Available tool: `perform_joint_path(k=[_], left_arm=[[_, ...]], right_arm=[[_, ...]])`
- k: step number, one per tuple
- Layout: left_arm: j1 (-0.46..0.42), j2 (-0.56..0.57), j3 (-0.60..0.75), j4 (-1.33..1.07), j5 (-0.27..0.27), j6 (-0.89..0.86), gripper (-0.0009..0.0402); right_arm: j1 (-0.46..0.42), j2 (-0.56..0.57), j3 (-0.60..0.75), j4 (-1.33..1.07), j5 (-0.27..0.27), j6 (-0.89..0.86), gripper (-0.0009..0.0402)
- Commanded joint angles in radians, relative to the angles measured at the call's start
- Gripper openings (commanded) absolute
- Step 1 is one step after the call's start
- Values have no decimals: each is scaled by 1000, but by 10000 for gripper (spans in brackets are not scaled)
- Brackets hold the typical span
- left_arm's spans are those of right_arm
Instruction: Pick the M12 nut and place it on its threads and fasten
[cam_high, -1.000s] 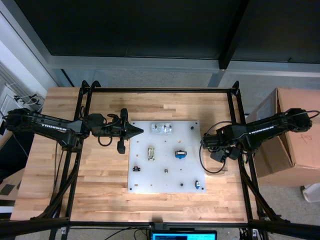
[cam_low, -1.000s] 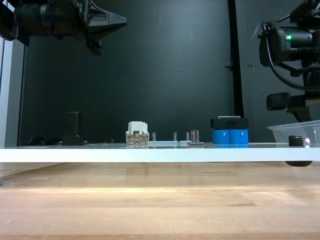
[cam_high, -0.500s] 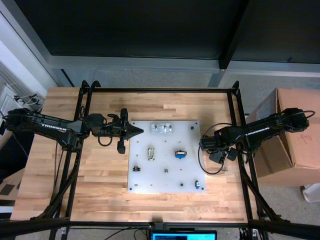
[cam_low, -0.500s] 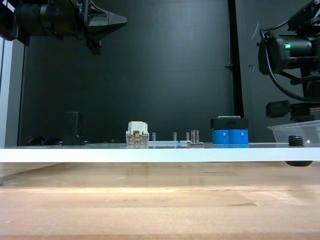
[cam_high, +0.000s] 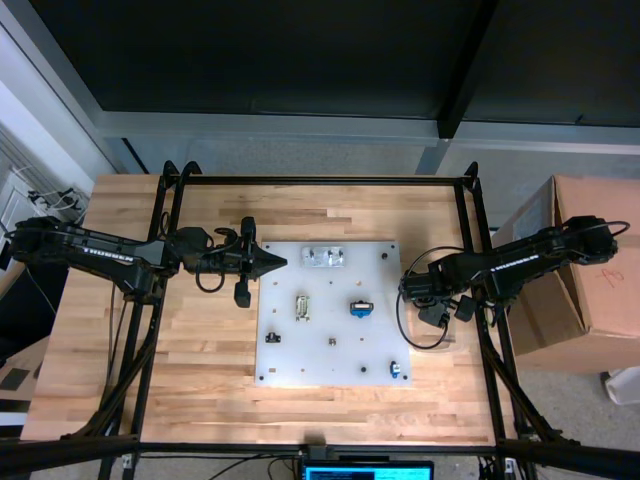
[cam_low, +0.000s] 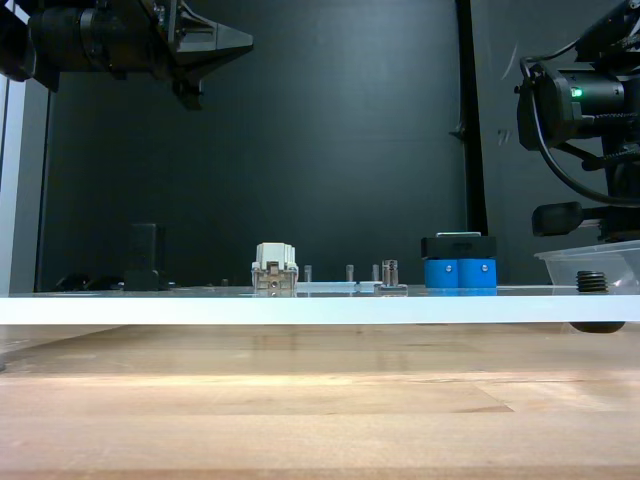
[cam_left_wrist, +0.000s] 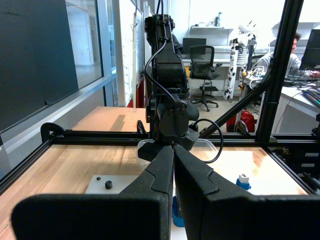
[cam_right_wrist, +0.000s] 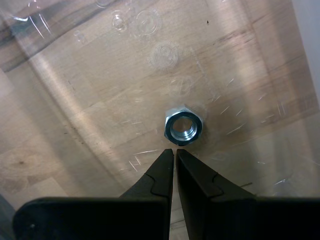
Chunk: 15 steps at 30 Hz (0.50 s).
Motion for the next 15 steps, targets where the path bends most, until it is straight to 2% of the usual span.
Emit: perform_joint_path(k=[1,10,15], left_arm=[[0,0,0,0,0,0,0],[0,0,0,0,0,0,0],[0,0,0,0,0,0,0]], right_arm=[[2,0,0,-2,1,2,-2],[3,-24,37,-67,4,7,0],[4,-44,138,-191,3,146,2]])
